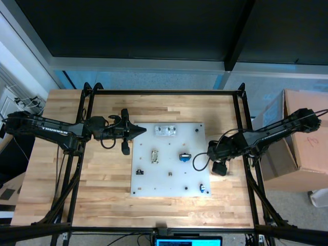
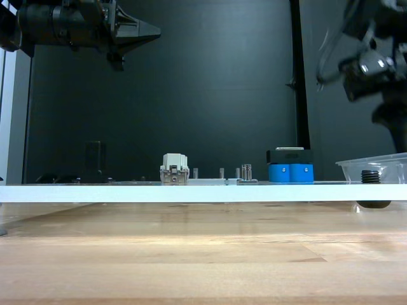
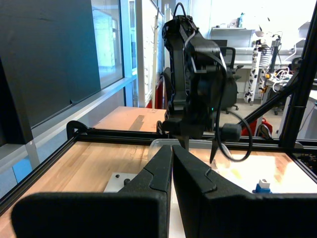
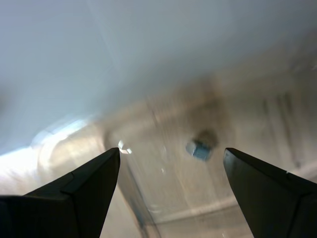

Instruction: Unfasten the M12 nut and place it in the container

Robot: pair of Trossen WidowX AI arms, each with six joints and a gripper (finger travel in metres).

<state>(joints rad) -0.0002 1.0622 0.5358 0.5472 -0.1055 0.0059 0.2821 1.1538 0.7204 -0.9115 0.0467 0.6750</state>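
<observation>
One small nut [image 4: 200, 148], silvery with a bluish cast and badly blurred, shows only in the right wrist view. It lies free on the floor of the clear container [image 2: 357, 166], touched by nothing and clear of its stud. The low view adds what that close look lacks: the black stud [image 2: 371, 176] stands with its ribs bare and nothing on top, in front of the container's near wall at the right end of the white board [image 1: 154, 190]. No nut can be made out in that view. The high view does not show it either, because the right arm's wrist hangs over the spot just off the board's right edge where the container sits. The right gripper [image 4: 171, 151] is spread wide and released, its two dark fingers [image 4: 84, 188] well apart on either side of the nut and above it, grasping nothing and touching nothing. The left gripper [image 3: 172, 148] is held high over the board's far left corner above the table [image 1: 66, 195], pointing toward the right arm. Its fingers are pressed together along their length with nothing between them.
</observation>
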